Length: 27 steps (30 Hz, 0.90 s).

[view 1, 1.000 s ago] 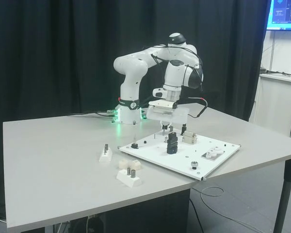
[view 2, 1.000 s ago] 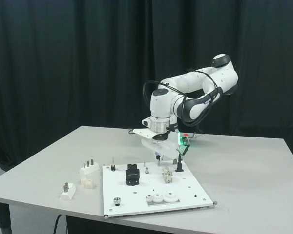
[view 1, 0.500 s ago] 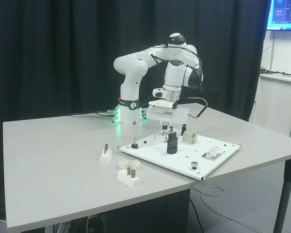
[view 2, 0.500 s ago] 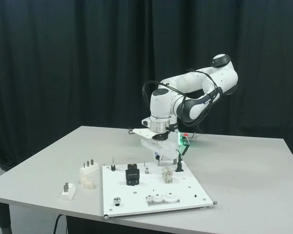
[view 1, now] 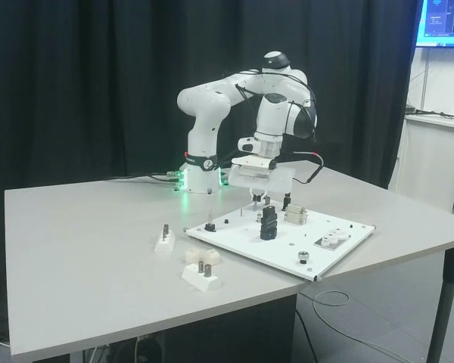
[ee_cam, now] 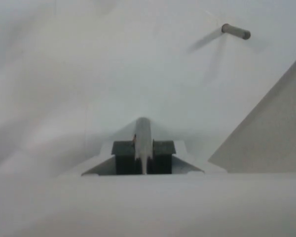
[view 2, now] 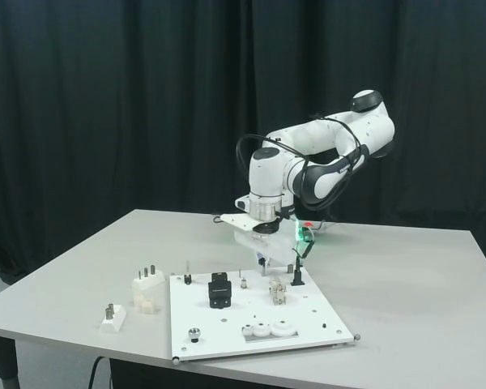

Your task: Insert round peg 2.

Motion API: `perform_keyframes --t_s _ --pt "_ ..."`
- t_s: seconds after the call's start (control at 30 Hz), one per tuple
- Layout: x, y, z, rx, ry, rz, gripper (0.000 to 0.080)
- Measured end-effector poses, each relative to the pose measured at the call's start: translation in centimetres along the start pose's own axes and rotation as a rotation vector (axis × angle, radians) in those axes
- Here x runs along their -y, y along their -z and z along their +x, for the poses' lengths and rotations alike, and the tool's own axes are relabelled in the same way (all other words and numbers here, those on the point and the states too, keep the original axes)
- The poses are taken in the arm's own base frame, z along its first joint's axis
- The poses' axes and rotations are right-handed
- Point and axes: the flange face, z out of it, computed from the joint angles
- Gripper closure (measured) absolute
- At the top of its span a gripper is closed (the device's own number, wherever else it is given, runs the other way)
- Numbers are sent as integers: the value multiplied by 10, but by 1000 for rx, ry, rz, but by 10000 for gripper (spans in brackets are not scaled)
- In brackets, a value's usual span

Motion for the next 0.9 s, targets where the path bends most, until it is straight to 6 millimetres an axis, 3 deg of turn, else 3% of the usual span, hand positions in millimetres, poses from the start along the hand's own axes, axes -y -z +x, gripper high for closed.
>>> perform_keyframes --t_s 0.9 --pt "-4 -3 -1 42 -7 -34 733"
